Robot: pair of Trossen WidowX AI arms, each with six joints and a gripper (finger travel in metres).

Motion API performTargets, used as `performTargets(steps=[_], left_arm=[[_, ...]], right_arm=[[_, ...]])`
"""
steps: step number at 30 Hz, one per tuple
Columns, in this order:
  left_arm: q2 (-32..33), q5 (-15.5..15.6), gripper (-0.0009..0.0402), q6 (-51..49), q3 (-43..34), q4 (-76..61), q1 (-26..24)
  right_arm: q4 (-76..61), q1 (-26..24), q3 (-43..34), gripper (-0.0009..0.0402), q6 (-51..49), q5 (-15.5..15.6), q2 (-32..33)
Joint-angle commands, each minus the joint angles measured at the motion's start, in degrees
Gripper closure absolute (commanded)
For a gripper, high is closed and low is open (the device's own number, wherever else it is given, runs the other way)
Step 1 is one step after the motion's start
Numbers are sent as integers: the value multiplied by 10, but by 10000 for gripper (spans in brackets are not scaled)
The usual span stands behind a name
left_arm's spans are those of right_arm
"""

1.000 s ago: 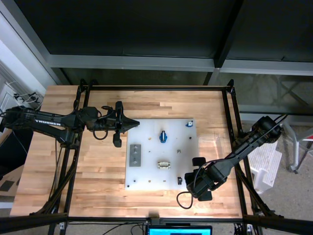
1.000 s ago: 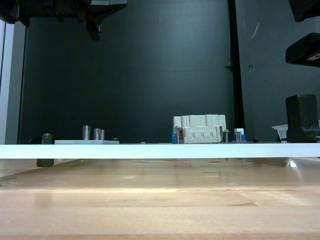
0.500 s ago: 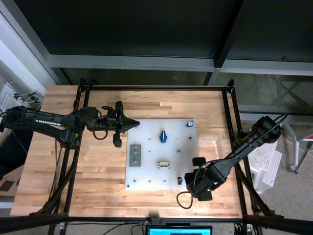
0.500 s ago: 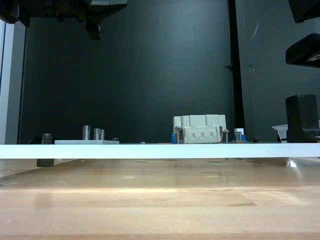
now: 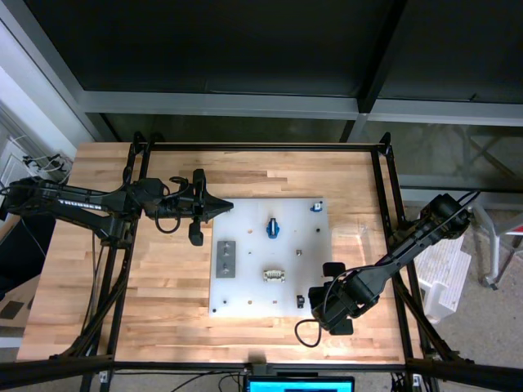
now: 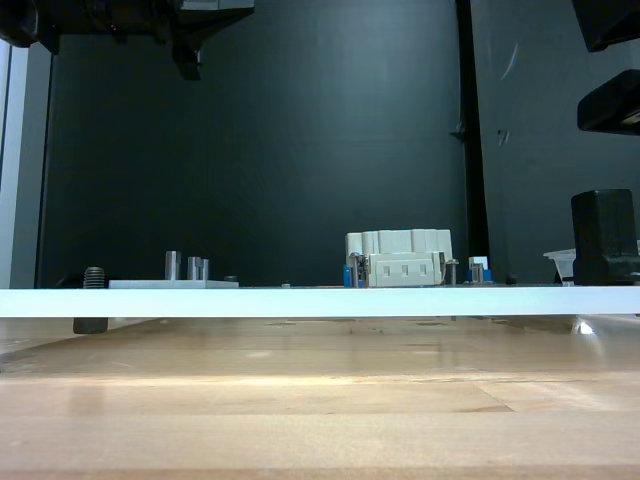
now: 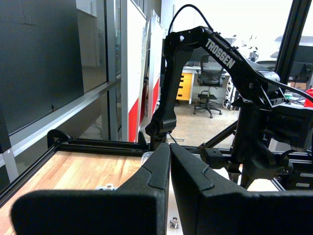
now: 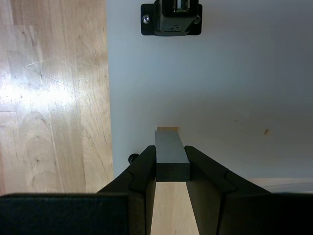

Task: Pick the 16mm bar and install on taskboard

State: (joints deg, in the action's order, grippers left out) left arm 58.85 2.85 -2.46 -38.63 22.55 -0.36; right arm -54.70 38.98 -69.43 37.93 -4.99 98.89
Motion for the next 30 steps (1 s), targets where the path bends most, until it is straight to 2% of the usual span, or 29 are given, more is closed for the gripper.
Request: performTargets(steps=[1, 17, 30], left_arm=[[0, 0, 393, 0, 0, 0, 0], [0, 0, 393, 0, 0, 0, 0], [0, 0, 393, 0, 0, 0, 0]], right_arm=[[3, 0, 0, 385, 14, 0, 0], [4, 0, 0, 385, 64, -1, 0], [7, 0, 0, 385, 47, -1, 0]])
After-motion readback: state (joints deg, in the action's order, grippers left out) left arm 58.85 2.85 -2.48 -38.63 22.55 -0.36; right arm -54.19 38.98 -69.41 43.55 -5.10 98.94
